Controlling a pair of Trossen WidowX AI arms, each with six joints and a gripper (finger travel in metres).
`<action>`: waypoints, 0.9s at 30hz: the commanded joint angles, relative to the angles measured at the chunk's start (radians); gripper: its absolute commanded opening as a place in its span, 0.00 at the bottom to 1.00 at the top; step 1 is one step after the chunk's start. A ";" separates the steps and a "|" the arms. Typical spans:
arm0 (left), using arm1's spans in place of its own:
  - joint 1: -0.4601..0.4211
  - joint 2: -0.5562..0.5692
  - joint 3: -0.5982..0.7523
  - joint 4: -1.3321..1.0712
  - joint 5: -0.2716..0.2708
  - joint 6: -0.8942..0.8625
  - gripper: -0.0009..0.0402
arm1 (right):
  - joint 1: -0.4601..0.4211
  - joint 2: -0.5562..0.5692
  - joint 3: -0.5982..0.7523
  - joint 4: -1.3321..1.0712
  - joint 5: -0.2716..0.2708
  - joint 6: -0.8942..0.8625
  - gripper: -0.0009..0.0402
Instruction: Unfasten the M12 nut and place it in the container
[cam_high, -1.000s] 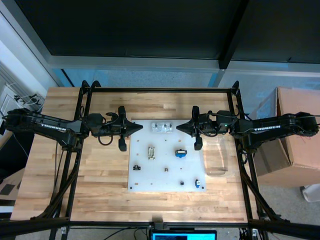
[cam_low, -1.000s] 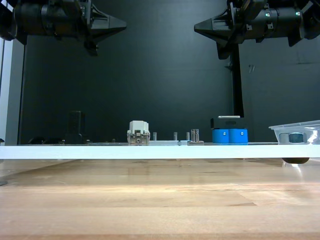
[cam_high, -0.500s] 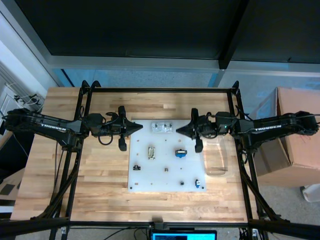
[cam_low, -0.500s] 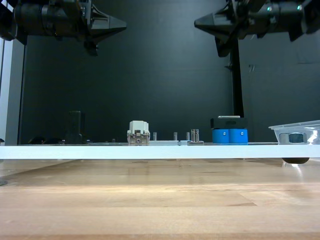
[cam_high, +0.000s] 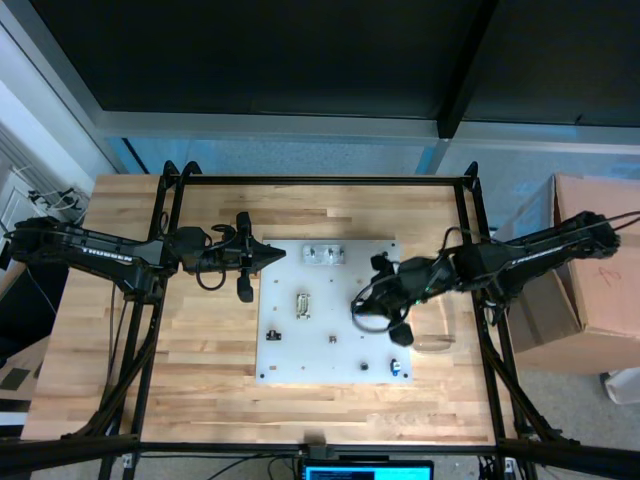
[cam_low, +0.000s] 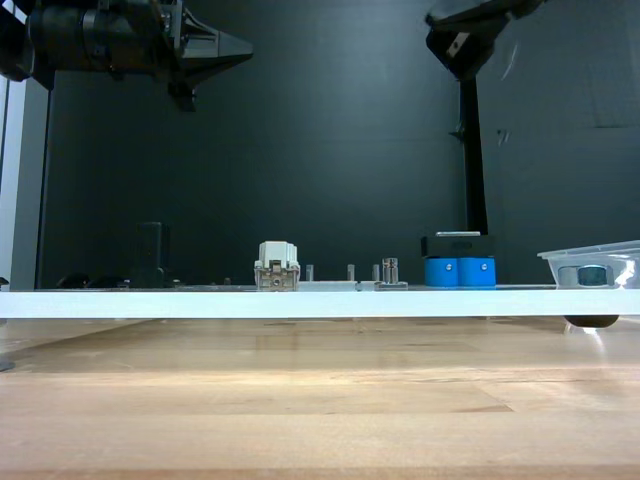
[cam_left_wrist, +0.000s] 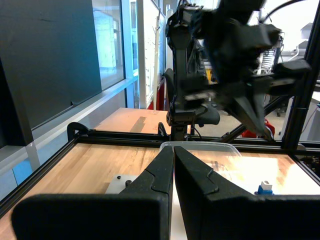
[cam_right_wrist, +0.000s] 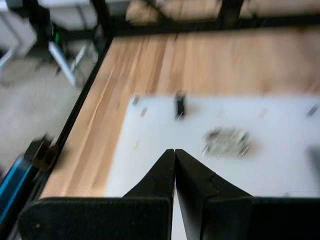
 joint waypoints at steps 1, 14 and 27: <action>0.000 0.000 0.000 0.000 0.000 0.000 0.02 | 0.054 0.075 0.093 -0.142 0.000 0.070 0.02; 0.000 0.000 0.000 0.000 0.000 0.000 0.02 | 0.219 0.379 0.441 -0.626 0.000 0.356 0.02; 0.000 0.000 0.000 0.000 0.000 0.000 0.02 | 0.280 0.533 0.649 -0.780 0.001 0.426 0.02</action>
